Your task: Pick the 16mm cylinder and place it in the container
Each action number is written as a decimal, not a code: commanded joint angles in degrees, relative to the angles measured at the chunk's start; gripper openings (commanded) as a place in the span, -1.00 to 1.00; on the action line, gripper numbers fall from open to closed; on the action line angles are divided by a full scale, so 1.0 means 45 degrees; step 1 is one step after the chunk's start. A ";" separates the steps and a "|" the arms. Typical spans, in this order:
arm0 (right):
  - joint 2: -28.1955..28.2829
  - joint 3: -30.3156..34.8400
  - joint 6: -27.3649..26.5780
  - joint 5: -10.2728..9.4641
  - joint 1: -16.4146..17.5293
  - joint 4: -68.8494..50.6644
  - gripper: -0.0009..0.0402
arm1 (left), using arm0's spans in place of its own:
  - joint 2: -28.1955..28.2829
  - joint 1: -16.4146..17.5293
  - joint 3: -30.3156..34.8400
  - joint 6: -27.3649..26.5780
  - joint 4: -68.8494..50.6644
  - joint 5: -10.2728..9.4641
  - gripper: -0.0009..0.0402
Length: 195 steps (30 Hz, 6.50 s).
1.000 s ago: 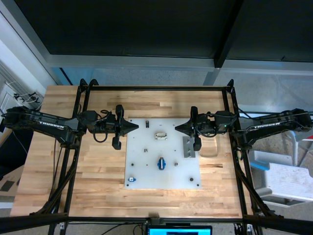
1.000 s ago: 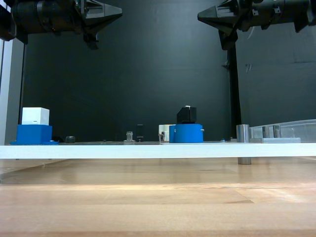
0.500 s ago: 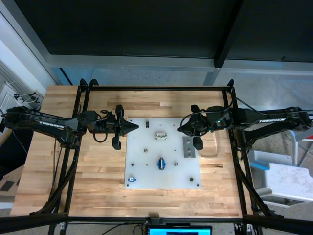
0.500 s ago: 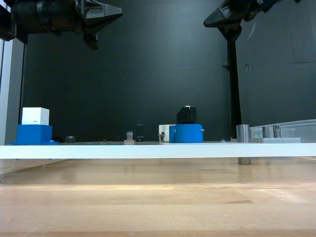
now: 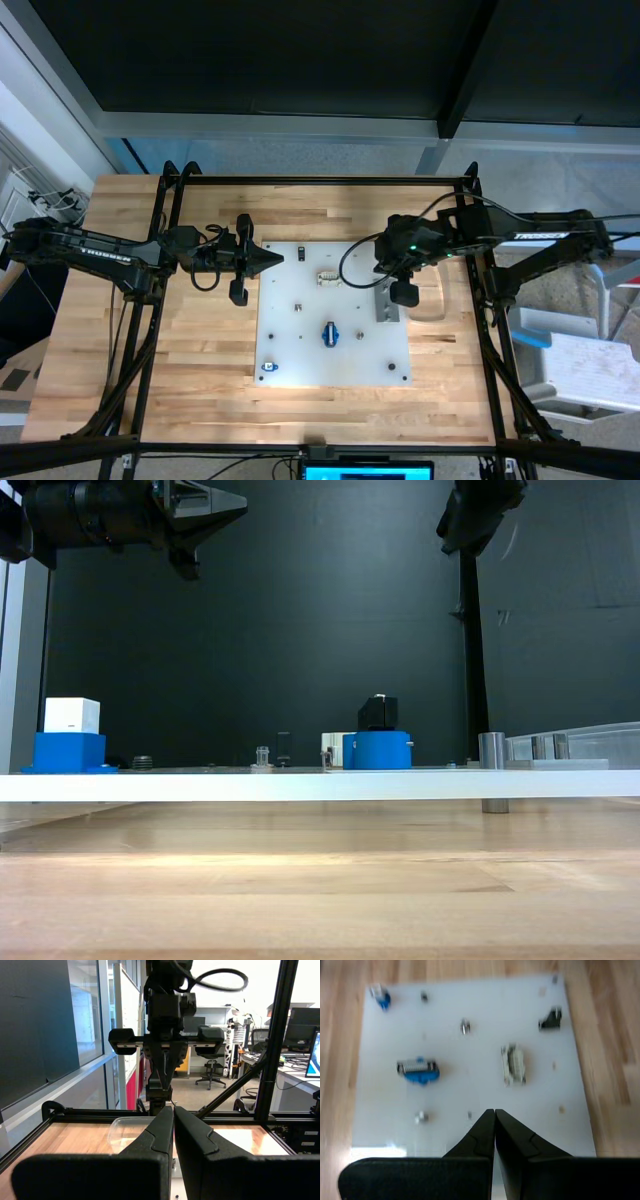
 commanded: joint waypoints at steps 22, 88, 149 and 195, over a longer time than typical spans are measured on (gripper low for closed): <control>0.3036 0.1583 0.1122 0.0121 0.1365 -0.3157 -0.96 | 0.0000 0.0000 0.0000 0.0005 0.0000 0.0000 -0.96; 0.6547 0.0199 0.2628 0.0010 0.3458 0.1171 0.04 | 0.0005 0.0000 0.0000 0.0005 0.0000 0.0000 -0.96; 0.6951 -0.0899 0.2569 0.0015 0.3492 0.2492 -0.65 | 0.0000 0.0000 0.0000 0.0005 -0.0291 0.0000 -0.96; 0.3546 -0.0748 0.2336 0.0024 0.3201 0.0112 -0.88 | 0.0005 0.0000 0.0000 0.0005 -0.0291 0.0000 -0.96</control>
